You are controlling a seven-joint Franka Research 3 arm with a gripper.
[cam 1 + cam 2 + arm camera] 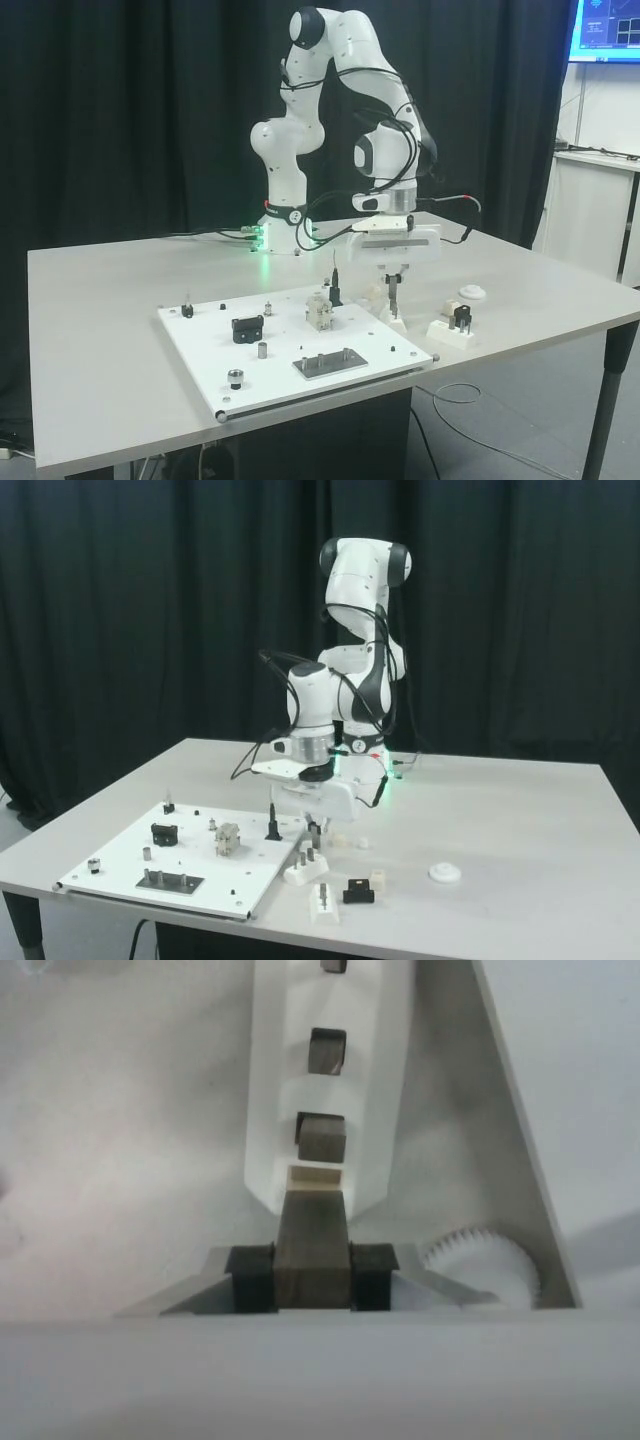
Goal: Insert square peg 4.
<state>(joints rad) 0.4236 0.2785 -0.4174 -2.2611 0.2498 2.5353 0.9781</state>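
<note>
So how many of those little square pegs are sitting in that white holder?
3: one peg gripped nearest the gripper, two more farther along the white holder. Another shows at the picture's edge.

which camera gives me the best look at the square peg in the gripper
The wrist view: the square peg fills the centre, clamped between the black fingertips above the white holder and its slots. In both room views it is only a thin dark sliver under the gripper.

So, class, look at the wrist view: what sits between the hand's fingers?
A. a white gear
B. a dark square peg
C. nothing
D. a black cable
B: the hand grips a dark square peg, its tip at the white peg holder; the gear lies aside.
</note>
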